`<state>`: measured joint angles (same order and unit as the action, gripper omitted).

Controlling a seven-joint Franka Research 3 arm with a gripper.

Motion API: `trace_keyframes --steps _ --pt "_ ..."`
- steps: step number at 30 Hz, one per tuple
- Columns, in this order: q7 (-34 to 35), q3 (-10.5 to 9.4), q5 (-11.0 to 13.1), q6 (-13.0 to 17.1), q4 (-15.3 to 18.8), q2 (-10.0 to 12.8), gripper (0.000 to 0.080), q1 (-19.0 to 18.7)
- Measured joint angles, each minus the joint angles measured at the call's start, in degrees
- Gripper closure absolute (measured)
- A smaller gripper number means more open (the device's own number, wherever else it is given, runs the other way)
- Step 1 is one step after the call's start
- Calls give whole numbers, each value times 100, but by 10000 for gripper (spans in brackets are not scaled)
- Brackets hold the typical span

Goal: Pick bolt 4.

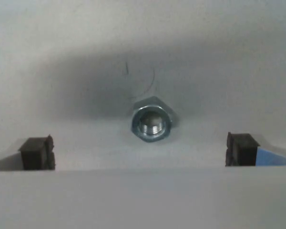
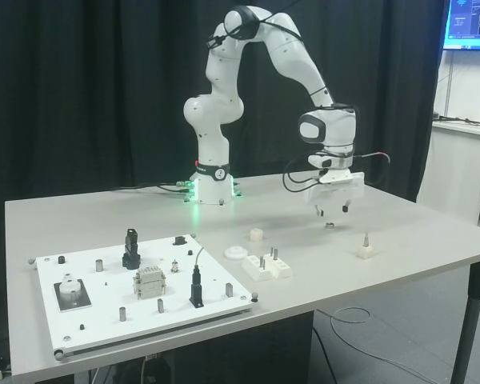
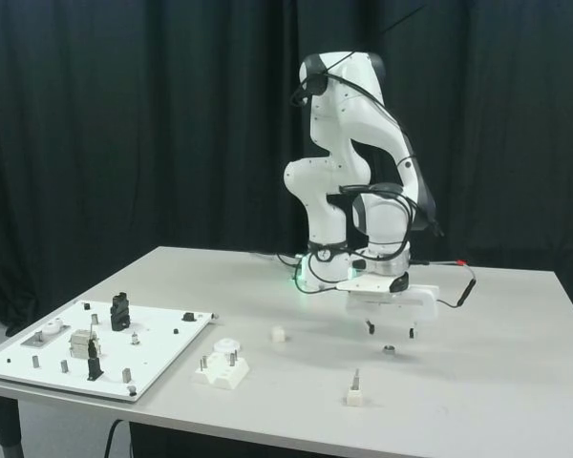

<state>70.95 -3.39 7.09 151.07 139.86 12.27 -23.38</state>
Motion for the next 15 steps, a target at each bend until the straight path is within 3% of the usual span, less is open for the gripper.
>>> trace_keyframes --steps 15 --pt "-38 -20 -244 324 12 252 3 -88"
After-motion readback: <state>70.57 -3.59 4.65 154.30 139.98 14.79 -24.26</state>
